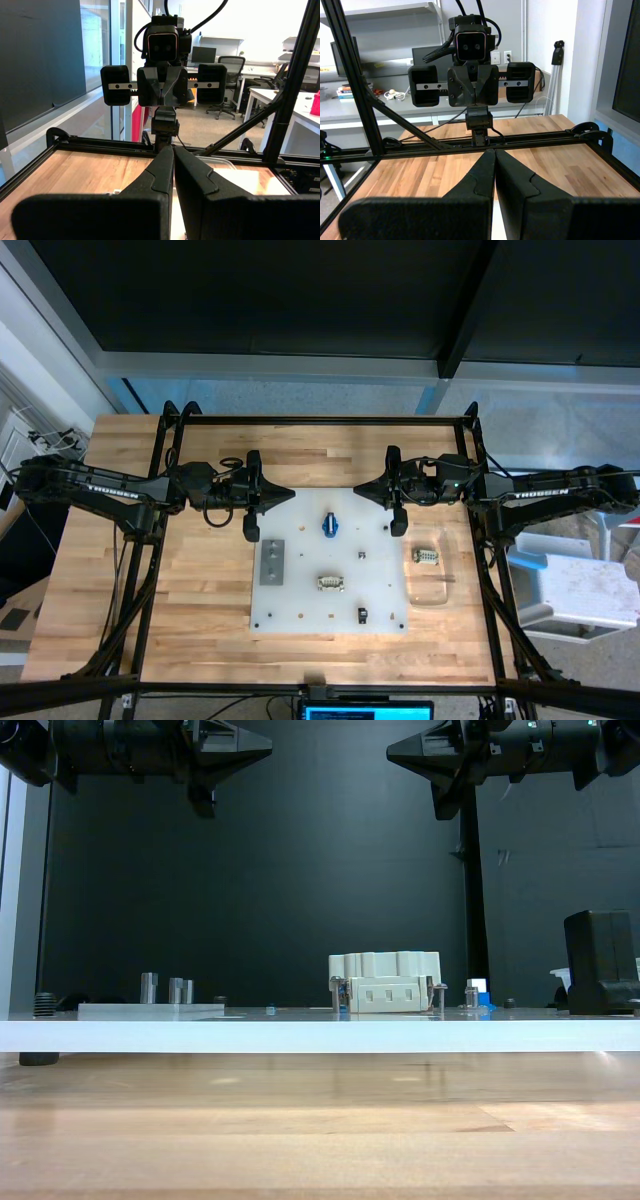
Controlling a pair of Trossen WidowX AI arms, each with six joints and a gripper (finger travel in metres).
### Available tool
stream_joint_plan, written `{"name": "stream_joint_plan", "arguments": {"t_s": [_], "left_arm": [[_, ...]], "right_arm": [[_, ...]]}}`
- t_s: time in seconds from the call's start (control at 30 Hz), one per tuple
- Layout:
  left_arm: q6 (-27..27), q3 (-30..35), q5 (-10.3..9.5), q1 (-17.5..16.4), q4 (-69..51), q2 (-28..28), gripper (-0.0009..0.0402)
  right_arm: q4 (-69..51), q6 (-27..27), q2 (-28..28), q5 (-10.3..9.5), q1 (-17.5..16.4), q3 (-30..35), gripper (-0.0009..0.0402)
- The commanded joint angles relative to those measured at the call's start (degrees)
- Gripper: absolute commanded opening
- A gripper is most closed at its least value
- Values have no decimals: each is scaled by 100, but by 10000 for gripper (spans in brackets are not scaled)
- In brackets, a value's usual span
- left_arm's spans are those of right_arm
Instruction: Pick the HAN10E connector and install in the HAN10E hub
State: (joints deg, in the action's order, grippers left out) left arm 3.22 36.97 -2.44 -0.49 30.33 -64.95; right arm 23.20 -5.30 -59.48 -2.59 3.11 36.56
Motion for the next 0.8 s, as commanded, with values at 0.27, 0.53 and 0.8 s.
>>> {"name": "stream_joint_plan", "arguments": {"t_s": [0.27,0.53,0.8], "left_arm": [[-2,0,2,-4,0,0,0],[-2,0,2,-4,0,0,0],[-2,0,2,-2,0,0,0]], "right_arm": [[4,0,-2,2,0,0,0],[-946,-166,2,4,0,289,0],[-4350,-81,-11,0,-107,1333,0]]}}
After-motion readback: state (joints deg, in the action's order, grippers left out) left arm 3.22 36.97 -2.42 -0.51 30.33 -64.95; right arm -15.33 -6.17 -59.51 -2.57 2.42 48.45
